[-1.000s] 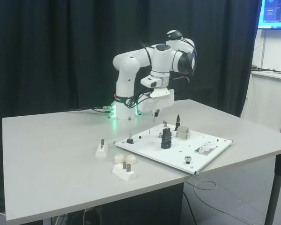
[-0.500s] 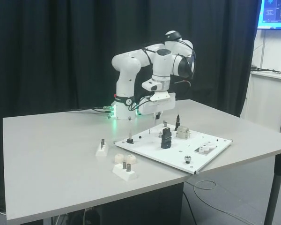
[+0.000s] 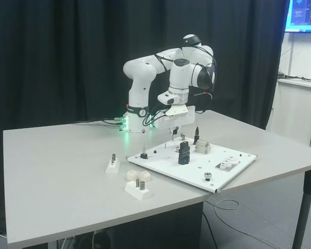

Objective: Insert round peg 2.

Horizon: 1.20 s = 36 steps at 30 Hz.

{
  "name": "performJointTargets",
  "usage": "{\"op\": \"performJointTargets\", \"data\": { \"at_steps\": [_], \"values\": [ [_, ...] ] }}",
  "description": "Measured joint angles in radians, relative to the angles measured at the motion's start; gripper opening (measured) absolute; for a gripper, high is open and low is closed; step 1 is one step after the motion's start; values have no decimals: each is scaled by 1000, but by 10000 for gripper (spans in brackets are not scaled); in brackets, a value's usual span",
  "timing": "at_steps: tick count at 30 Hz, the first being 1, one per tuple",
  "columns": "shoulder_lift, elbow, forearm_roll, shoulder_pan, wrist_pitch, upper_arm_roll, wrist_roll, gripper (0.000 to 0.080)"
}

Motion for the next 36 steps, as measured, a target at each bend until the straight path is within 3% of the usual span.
{"op": "performJointTargets", "data": {
  "at_steps": [23,36],
  "values": [
    [-4,-13,20,29,4,4,72,70],
    [-4,-33,54,29,5,41,77,70]
  ]
}}
